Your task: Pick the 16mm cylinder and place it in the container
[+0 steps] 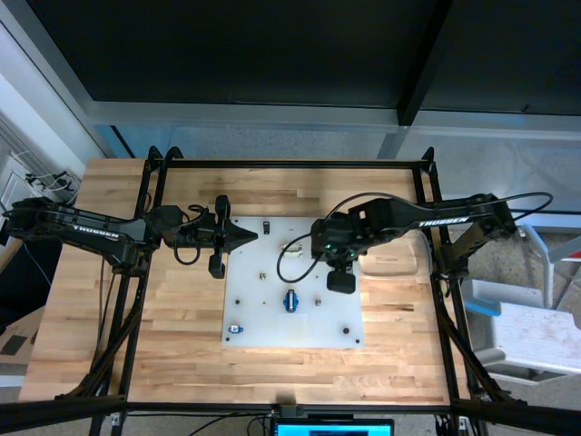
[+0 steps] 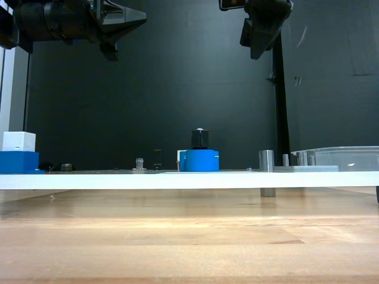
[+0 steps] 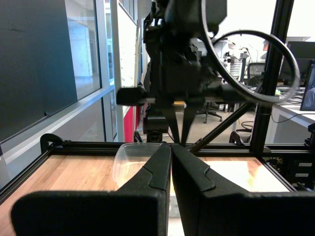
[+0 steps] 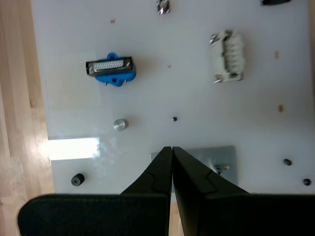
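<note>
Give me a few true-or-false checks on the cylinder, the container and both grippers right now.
1. The 16mm cylinder lies in the container. False: it stands on the white board, outside the container.
2. The right gripper is shut and empty. True.
3. The left gripper touches the blue connector. False: it hangs shut, high over the board's left edge, apart from the connector.
4. The right gripper hangs above the board without touching it. True.

smooth silvery metal 16mm cylinder (image 4: 120,124), glossy white board (image 4: 162,44), grainy wooden table (image 1: 182,350), clear plastic container (image 2: 340,156)
</note>
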Controlling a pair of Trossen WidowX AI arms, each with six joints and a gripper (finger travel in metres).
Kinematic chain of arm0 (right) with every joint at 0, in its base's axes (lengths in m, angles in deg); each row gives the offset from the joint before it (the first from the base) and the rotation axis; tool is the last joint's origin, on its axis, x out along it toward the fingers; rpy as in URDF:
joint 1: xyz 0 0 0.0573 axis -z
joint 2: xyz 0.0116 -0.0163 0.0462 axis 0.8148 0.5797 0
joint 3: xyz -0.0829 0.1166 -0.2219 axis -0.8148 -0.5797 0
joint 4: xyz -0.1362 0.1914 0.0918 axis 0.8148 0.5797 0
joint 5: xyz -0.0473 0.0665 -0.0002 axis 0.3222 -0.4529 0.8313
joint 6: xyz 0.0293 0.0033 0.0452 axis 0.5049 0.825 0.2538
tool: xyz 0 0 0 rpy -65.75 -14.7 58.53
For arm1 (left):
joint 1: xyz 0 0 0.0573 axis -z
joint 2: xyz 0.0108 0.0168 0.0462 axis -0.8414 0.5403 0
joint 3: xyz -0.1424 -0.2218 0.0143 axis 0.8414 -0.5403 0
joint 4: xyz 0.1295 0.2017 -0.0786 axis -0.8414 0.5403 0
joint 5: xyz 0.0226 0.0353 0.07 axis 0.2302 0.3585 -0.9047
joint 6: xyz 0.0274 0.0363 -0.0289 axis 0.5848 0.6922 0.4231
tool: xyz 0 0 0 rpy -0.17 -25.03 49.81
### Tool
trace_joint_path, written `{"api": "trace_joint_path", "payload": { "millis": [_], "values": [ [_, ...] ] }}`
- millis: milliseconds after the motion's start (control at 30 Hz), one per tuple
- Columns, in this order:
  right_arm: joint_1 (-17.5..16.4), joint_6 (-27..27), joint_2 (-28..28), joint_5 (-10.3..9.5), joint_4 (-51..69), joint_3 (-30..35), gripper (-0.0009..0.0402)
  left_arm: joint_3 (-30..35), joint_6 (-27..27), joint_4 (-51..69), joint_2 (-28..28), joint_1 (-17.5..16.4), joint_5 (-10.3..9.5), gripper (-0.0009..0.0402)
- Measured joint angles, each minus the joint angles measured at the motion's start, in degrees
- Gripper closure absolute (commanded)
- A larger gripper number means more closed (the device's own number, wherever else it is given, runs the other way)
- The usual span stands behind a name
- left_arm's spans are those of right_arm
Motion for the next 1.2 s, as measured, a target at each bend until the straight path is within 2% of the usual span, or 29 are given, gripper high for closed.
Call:
{"api": "trace_joint_path", "payload": {
  "millis": [267, 400, 600, 800, 867, 967, 1067, 1200],
  "values": [
    [-3.13, 1.4, 4.68, 0.13, 0.04, 0.33, 0.0392, 0.0, 0.0, 0.0, 0.0, 0.0, 0.0, 0.0393],
    [-4.76, 1.38, 6.93, 0.11, 0.04, 0.33, 0.0377, 0.02, 0.0, 0.0, 0.0, 0.0, 0.0, 0.0393],
    [-6.69, 1.33, 9.27, 0.48, -0.35, 0.33, 0.0326, 0.0, 0.0, 0.0, 0.0, 0.0, 0.0, 0.0393],
    [-7.65, 1.95, 11.65, 1.29, -2.21, 0.33, 0.0249, 0.02, 0.0, 0.0, 0.0, 0.0, 0.0, 0.0393],
    [-7.87, 1.97, 12.39, 2.14, -2.91, 0.33, 0.0223, 0.02, 0.0, 0.0, 0.0, 0.0, 0.0, 0.0393],
    [-8.07, 2.05, 13.4, 2.14, -3.5, 0.33, 0.0192, 0.0, 0.0, 0.0, 0.0, 0.0, 0.0, 0.0393],
    [-8.39, 2.14, 14.29, 2.14, -3.96, 0.26, 0.0175, 0.0, 0.0, 0.0, 0.0, 0.0, 0.02, 0.0393],
    [-8.92, 2.16, 14.56, 2.14, -5.49, -0.81, 0.0172, 0.02, 0.0, 0.0, 0.0, 0.0, 0.0, 0.0393]
  ]
}}
